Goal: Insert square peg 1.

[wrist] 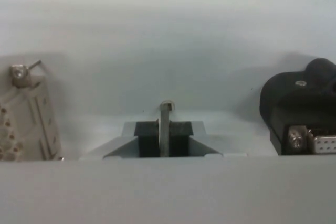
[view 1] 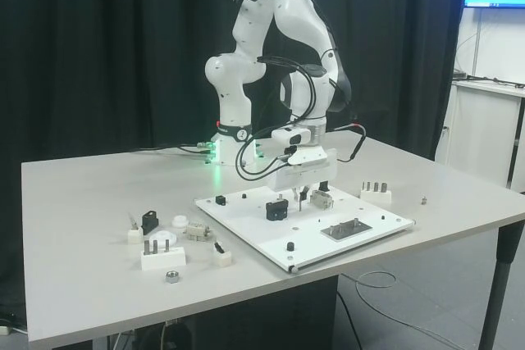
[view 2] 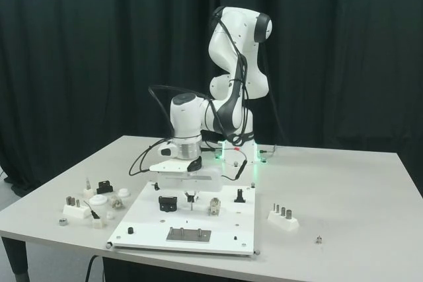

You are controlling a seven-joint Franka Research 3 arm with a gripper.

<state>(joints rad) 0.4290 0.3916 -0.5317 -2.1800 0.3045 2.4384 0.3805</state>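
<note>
1. In the wrist view, a thin grey peg (wrist: pixel 166 129) is seen clenched between the black pads (wrist: pixel 147 138) of the hand (wrist: pixel 165 139); its lower part is hidden behind the pale band of the hand's body across the foot of that picture.
2. The peg's tip is shown held above the white board (wrist: pixel 168 51), not touching it. Which hole lies under it cannot be told.
3. In the wrist view a black connector block (wrist: pixel 299 111) is cut off at one edge and a pale multi-pin connector (wrist: pixel 26 116) at the other, the hand between them.
4. In the second room view, the hand (view 2: pixel 192 197) is seen low over the board (view 2: pixel 145 229) with the peg (view 2: pixel 192 204) pointing down, the black block (view 2: pixel 167 203) at 9 o'clock from it and the pale connector (view 2: pixel 214 207) at 3 o'clock. The peg is too small here for its section to be judged.
5. In the first room view, the hand (view 1: pixel 305 194) is partly screened by the arm's wrist and cables; the peg is not made out.
6. Only the room views show the grey surface (view 2: pixel 344 183), a grey plate with pins (view 2: pixel 188 234) at 6 o'clock on the board, a white holder with pegs (view 2: pixel 283 218) at 3 o'clock off the board, and loose small parts (view 2: pixel 92 204) at 9 o'clock.
7. A green light (view 1: pixel 212 152) at the arm's base is seen in the room views.
</note>
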